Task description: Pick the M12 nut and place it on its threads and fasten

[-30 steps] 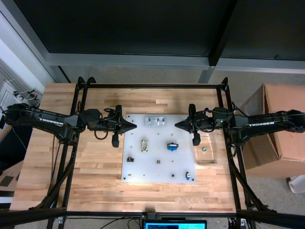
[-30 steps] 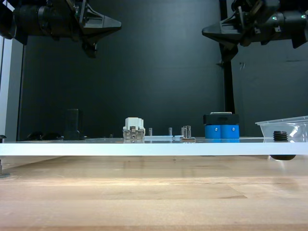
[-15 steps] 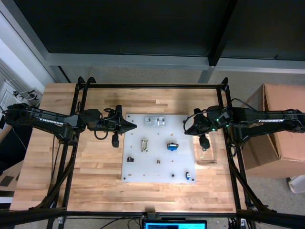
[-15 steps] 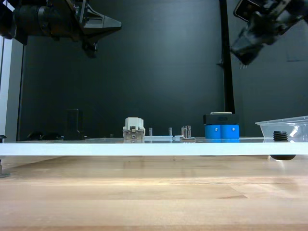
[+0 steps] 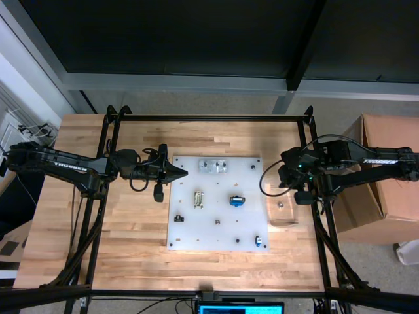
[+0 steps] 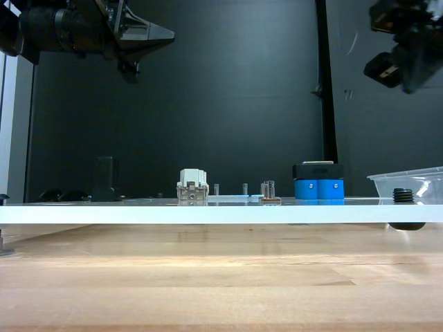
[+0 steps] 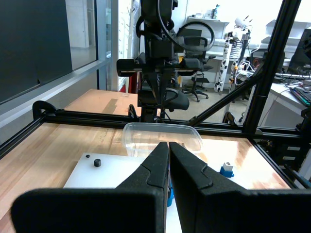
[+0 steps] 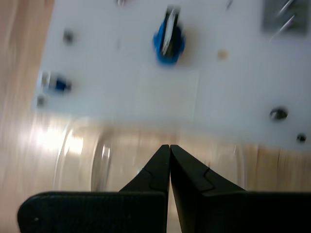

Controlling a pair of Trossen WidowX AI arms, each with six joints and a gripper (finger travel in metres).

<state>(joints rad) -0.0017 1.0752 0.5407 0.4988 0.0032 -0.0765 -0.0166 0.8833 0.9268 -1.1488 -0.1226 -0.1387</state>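
The small silver nut point(image 5: 280, 205) lies free inside the clear tray point(image 5: 289, 223), just off the white board's point(image 5: 196, 230) right edge. Its black ribbed stud point(image 6: 403, 196) stands bare near the board's near right edge point(image 5: 237, 241). My right gripper point(image 5: 288, 182) hangs high point(image 6: 382, 68) above the tray's far end, pointing down, its fingers point(image 8: 160, 167) shut and empty. The right wrist view is blurred and does not show the nut. My left gripper point(image 5: 178, 173) hovers high over the board's far left edge point(image 6: 166, 32), shut point(image 7: 169, 145) on nothing.
On the board stand a blue block point(image 5: 236, 201), a grey connector point(image 5: 198, 199), a silver bracket point(image 5: 213, 167), a small blue part point(image 5: 259, 242) and a black post point(image 5: 253, 166). A black frame surrounds the table. A cardboard box point(image 5: 383, 176) sits off to the right.
My right arm has swung back to the right, off the board's far right part, and tipped its gripper downward above the tray. The left arm, nut and stud have not moved.
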